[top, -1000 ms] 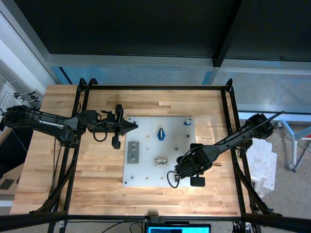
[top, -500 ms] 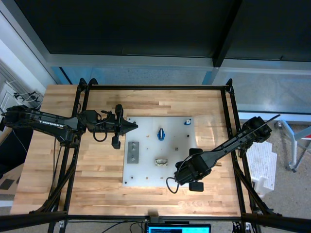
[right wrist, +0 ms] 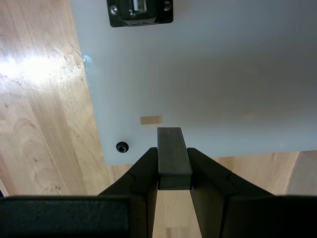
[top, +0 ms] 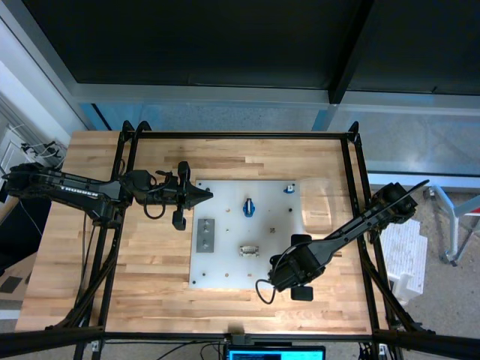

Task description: Pick the 16mm bar and install on taskboard

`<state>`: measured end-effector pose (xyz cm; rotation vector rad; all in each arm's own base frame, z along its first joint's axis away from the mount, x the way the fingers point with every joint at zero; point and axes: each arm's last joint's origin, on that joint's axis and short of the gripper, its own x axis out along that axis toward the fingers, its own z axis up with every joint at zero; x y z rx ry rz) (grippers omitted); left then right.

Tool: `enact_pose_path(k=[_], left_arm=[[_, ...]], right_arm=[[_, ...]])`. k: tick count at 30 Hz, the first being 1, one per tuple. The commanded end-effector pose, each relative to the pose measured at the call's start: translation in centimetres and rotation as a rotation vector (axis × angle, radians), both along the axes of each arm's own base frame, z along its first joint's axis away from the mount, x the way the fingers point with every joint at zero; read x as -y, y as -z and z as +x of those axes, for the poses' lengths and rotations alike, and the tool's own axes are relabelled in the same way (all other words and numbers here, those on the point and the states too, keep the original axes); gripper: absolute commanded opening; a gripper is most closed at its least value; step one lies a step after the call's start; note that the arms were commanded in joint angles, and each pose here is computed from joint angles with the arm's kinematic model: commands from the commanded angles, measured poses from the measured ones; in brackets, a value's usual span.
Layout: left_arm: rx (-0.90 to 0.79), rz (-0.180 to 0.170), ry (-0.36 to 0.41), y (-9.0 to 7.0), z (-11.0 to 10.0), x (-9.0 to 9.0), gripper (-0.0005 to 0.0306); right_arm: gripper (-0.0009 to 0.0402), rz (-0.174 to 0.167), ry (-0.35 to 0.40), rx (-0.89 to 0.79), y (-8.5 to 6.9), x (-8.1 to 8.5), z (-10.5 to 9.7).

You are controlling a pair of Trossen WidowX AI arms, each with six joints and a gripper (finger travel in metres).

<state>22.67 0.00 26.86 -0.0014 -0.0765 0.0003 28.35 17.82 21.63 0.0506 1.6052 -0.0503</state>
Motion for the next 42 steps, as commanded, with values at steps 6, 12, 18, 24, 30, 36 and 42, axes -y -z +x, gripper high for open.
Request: enact_pose_path(k=[6, 12, 18, 24, 30, 36, 42], left_arm=[[0.0, 0.0, 0.0, 0.0, 0.0, 0.0, 0.0], [0.0, 0.0, 0.0, 0.0, 0.0, 0.0, 0.0], [0.0, 0.0, 0.0, 0.0, 0.0, 0.0, 0.0], [0.0, 0.0, 0.0, 0.0, 0.0, 0.0, 0.0], [0.0, 0.0, 0.0, 0.0, 0.0, 0.0, 0.0], [0.0, 0.0, 0.0, 0.0, 0.0, 0.0, 0.0], [0.0, 0.0, 0.0, 0.0, 0.0, 0.0, 0.0]], right_arm=[[0.0, 0.002, -0.008, 0.004, 0.1, -0.3, 0.0], [0.0, 0.005, -0.007, 0.011, 0.1, -0.5, 0.0], [0.0, 0.006, 0.001, 0.012, 0.1, -0.6, -0.1], [0.0, 0.008, -0.004, 0.015, 0.1, -0.8, -0.2], [0.0, 0.002, -0.011, 0.004, 0.6, -1.2, 0.1], [0.0, -0.003, -0.021, -0.002, 0.7, -1.2, 0.2], [0.0, -0.005, -0.035, -0.006, 0.8, -1.2, 0.2]])
